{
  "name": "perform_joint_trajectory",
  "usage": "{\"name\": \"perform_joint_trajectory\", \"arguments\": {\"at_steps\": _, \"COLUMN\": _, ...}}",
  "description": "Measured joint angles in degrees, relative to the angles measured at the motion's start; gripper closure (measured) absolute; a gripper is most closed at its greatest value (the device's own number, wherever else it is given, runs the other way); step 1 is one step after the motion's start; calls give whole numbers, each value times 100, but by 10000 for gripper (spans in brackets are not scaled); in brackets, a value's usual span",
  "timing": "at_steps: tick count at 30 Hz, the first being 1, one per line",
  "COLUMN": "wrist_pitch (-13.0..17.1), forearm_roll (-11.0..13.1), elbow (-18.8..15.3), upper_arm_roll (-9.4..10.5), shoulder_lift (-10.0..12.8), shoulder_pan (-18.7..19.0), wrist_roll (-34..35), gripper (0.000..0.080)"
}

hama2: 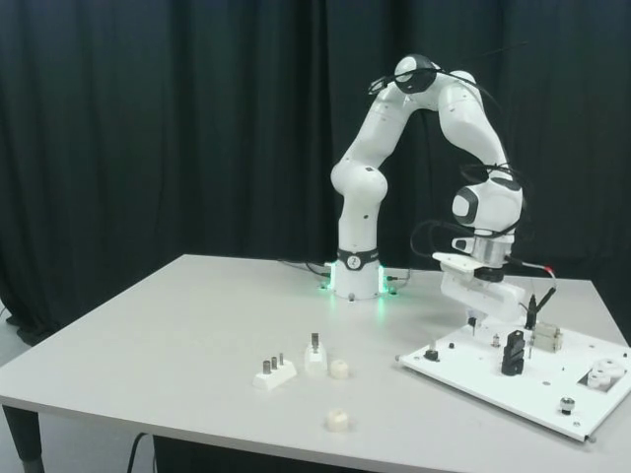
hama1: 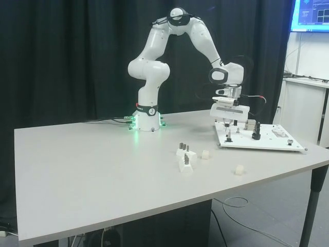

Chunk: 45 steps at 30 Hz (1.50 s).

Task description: Insert round peg 1.

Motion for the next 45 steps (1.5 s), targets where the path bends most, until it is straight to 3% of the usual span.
{"name": "perform_joint_trajectory", "arguments": {"at_steps": 8, "wrist_pitch": -94, "forearm_roll": -54, "elbow": 196, "upper_arm_roll": -238, "shoulder_lift": -7, "shoulder_pan": 33, "wrist_roll": -180, "gripper": 776}}
{"name": "perform_joint_trajectory", "arguments": {"at_steps": 16, "wrist_pitch": -633, "forearm_roll": -258, "elbow": 430, "upper_arm_roll": -497, "shoulder_lift": -74, "shoulder_pan": 50, "wrist_roll": -195, "gripper": 776}}
{"name": "perform_joint_trajectory", "arguments": {"at_steps": 25, "wrist_pitch": -1147, "forearm_roll": -426, "elbow": 592, "upper_arm_roll": -628, "shoulder_lift": -108, "shoulder_pan": 40, "wrist_roll": -192, "gripper": 776}}
{"name": "perform_joint_trajectory", "arguments": {"at_steps": 45, "wrist_pitch": -1233, "forearm_roll": -431, "elbow": 540, "upper_arm_roll": -637, "shoulder_lift": -108, "shoulder_pan": -1, "wrist_roll": -183, "gripper": 776}}
